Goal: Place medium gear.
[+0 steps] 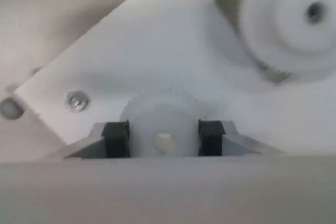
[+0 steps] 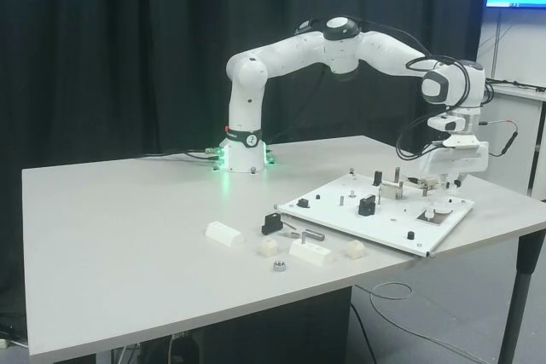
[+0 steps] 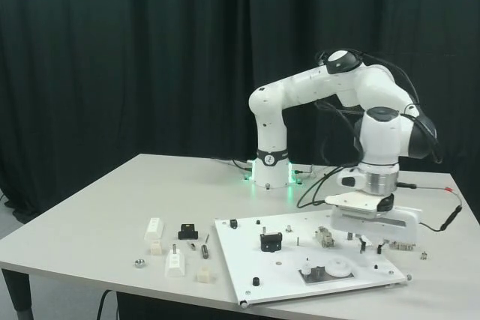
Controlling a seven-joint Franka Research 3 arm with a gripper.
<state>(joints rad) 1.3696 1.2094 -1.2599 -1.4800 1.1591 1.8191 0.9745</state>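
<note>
- Between the two black pads of the gripper [image 1: 164,136], the medium gear [image 1: 163,124] is pinched: white, round, finely toothed on its rim, with a small peg or hub showing at its middle.
- Both pads press its opposite sides, and it hangs over the white assembly board [image 1: 157,51].
- Near it on that board lies a large white gear [image 1: 294,19] with a dark centre hole, and a screw head [image 1: 77,99] sits close to the board's corner.
- From the second room view, the white arm [image 3: 375,140] reaches down over the board's [image 3: 300,260] far end.
- Loose white blocks [image 3: 154,228] and a nut [image 3: 139,264] lie on the grey table [image 3: 90,222], apart from the board.
- Black curtains [image 3: 150,50] hang behind the table.
</note>
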